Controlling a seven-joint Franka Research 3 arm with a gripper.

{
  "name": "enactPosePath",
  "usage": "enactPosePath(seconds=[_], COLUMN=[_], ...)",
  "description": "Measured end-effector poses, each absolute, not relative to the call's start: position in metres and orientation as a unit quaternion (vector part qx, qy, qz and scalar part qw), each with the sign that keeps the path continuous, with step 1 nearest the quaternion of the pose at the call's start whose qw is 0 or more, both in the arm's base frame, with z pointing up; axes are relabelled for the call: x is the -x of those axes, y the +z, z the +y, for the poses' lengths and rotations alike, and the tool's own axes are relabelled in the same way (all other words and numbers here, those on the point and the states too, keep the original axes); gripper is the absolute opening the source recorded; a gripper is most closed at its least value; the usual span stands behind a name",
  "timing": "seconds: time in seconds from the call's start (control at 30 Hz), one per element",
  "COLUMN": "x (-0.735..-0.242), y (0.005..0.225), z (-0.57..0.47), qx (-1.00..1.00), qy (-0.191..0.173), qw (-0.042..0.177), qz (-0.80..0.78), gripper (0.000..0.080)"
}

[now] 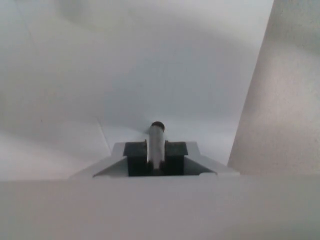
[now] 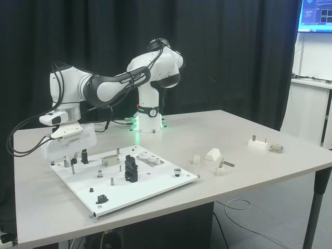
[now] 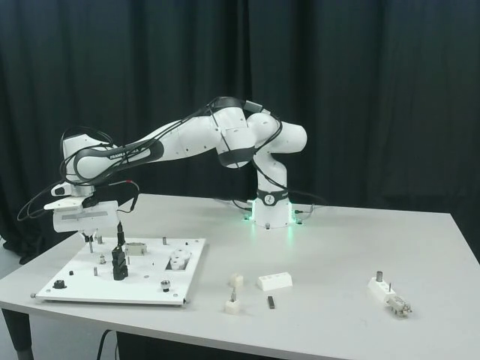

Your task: Insert round peg 2.

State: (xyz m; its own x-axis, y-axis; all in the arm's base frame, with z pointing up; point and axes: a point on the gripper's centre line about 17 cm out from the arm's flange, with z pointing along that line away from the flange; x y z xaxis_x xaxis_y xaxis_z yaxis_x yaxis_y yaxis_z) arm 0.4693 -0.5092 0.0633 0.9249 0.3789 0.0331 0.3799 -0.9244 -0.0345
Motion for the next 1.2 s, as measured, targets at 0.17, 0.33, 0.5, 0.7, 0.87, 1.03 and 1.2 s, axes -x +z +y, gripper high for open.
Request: enactPosePath(seconds=[0.17, 0.33, 0.5, 0.7, 0.87, 1.03, 1.2], x=[-0.4693, -0.4693, -0.4694, -0.4695, -0.4698, -0.4717, -0.4743], y=[0.0633, 0.0633, 0.0632, 0.0632, 0.0633, 0.0627, 0.0621], z=[-0.5091, -0.5091, -0.5092, -0.5093, -0.5094, -0.5089, -0.5082], qx=[0.981, 0.981, 0.981, 0.981, 0.981, 0.981, 0.98], qy=[-0.013, -0.013, -0.013, -0.013, -0.013, -0.014, -0.015], qw=[0.02, 0.02, 0.02, 0.02, 0.019, 0.019, 0.018], qz=[-0.193, -0.193, -0.194, -0.194, -0.194, -0.195, -0.197], gripper=[0.0068, 0.0068, 0.0068, 0.0068, 0.0068, 0.0068, 0.0068])
